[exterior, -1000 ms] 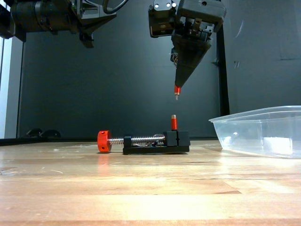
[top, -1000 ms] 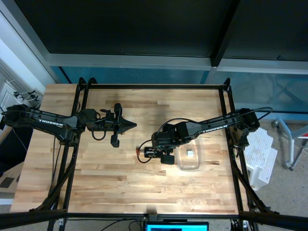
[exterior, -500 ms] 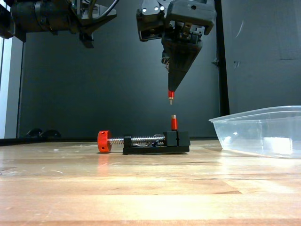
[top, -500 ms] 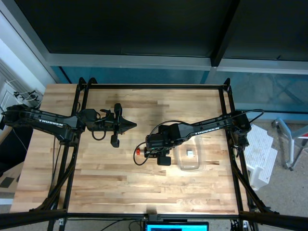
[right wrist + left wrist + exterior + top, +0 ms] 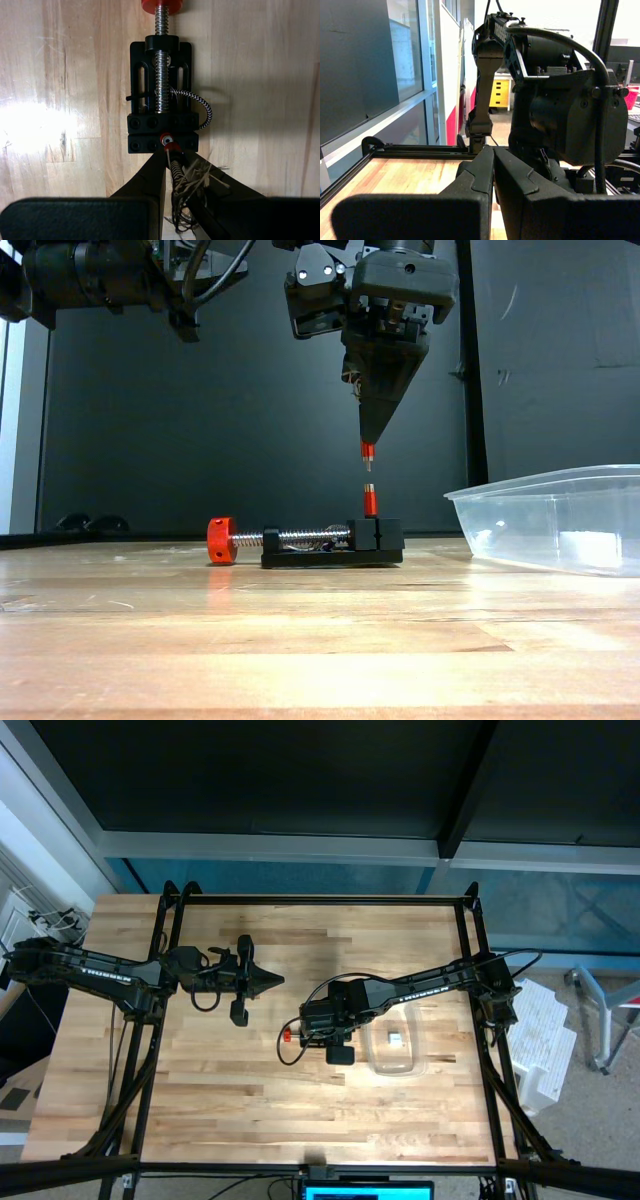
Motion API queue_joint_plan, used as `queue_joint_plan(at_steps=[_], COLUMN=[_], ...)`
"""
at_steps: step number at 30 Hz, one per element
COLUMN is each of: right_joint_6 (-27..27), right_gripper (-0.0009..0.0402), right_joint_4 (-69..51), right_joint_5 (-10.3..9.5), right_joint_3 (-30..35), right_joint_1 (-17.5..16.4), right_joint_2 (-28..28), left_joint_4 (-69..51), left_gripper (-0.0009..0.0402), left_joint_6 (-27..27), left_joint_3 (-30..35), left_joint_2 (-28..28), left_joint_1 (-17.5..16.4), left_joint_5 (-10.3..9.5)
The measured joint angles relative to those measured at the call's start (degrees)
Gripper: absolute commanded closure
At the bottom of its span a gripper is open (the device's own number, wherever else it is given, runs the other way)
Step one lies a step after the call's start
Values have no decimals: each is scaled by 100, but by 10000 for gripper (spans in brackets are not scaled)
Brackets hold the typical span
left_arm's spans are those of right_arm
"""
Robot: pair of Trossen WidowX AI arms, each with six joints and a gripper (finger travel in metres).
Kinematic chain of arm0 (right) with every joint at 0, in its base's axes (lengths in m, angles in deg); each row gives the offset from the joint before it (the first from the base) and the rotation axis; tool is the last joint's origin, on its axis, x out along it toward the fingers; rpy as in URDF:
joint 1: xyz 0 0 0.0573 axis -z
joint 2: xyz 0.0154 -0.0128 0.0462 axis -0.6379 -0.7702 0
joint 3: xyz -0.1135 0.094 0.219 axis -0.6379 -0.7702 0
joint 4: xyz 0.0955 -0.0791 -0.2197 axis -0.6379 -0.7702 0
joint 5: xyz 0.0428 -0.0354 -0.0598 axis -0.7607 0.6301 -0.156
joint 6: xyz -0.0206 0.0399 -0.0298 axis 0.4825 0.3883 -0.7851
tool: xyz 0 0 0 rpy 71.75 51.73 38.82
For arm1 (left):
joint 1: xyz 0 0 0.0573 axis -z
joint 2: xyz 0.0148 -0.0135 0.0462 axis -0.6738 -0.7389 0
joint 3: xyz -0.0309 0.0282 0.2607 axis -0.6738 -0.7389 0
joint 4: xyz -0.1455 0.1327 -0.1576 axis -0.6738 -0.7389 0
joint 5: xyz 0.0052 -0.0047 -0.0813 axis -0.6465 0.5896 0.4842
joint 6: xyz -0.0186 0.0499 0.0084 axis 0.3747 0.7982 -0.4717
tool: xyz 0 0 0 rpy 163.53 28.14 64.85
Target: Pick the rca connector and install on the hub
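Observation:
The hub is a small black block on the wooden table, with a threaded screw, a red knob at its left end and a short red stub standing up at its right end. My right gripper points straight down above that stub, shut on the rca connector, whose red tip hangs a small gap above it. In the right wrist view the rca connector sits almost over the stub's hole on the hub. My left gripper is shut, parked high at the table's left.
A clear plastic tray stands just right of the hub, holding a small white piece. A black-and-white braided wire loops off the hub's side. Black frame rails run along the table's edges.
My right gripper has carried the rca connector left and downward, from up and right of the stub to directly above it. The left arm has not moved.

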State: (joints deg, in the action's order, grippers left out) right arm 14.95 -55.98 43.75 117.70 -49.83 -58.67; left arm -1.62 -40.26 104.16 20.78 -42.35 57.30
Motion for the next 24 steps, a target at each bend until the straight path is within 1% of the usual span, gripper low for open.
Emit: queue_joint_plan(at_steps=[24], right_joint_6=[13], right_gripper=[389], right_joint_4=[186], right_joint_5=[0], right_joint_3=[-151], right_joint_1=[-4], right_joint_2=[-2], left_joint_4=[0], left_gripper=[393], left_joint_6=[0], left_joint_3=[0], left_joint_2=[0], left_joint_1=[0], left_joint_5=[0])
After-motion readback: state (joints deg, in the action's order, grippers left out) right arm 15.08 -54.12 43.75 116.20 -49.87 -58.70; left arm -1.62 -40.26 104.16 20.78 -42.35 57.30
